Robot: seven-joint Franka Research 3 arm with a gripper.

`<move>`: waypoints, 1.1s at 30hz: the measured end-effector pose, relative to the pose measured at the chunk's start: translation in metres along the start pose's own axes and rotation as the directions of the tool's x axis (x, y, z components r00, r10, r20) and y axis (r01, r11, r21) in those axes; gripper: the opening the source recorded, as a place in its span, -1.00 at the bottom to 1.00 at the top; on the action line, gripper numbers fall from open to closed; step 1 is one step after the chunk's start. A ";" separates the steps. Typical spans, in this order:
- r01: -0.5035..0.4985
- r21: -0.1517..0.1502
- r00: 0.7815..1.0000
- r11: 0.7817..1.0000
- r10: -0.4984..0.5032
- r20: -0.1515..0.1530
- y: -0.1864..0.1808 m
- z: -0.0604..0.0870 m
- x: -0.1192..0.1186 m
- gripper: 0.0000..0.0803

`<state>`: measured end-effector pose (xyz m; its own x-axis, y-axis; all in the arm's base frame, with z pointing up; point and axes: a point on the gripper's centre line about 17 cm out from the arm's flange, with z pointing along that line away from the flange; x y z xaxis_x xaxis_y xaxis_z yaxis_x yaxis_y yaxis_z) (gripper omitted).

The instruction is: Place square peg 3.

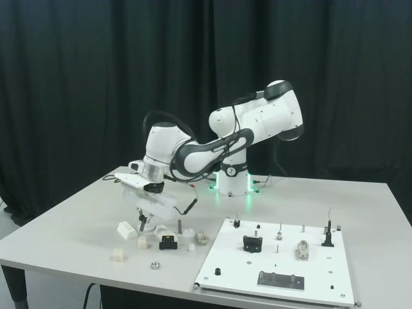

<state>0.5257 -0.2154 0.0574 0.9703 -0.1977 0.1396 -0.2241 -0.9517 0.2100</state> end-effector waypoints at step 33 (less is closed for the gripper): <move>-0.026 0.070 1.000 0.997 0.026 0.006 -0.013 0.022 -0.005 -0.73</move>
<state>0.5260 -0.2073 0.0323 0.9648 -0.2234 0.1388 -0.2423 -0.9603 0.1383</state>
